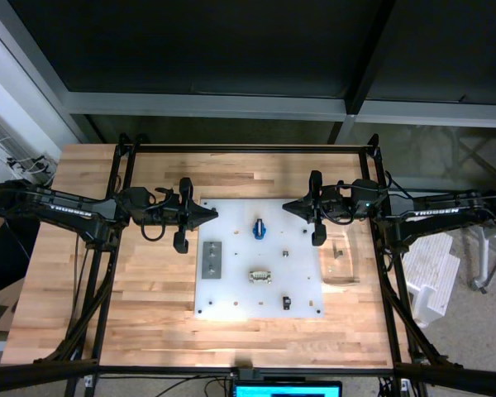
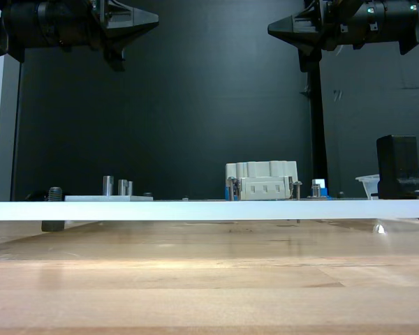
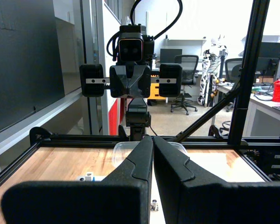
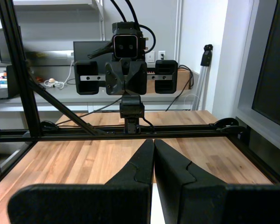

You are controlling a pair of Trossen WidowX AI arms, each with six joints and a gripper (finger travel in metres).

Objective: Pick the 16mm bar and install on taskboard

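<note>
While left gripper (image 1: 213,212) and right gripper (image 1: 286,206) face each other above white taskboard (image 1: 231,298), fingers of each pressed together, empty, 16mm bar (image 1: 337,250) shows only as slim dark sliver, lying free in clear tray (image 1: 348,278) below, outboard of right gripper, off board. Wooden table (image 1: 149,289), black frame (image 1: 248,149), office chairs (image 3: 184,79) beyond.

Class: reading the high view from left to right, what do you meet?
Left gripper, shut, at the board's left edge → blue part → right gripper, shut, over the board → clear tray. 16mm bar: cannot tell where.
</note>
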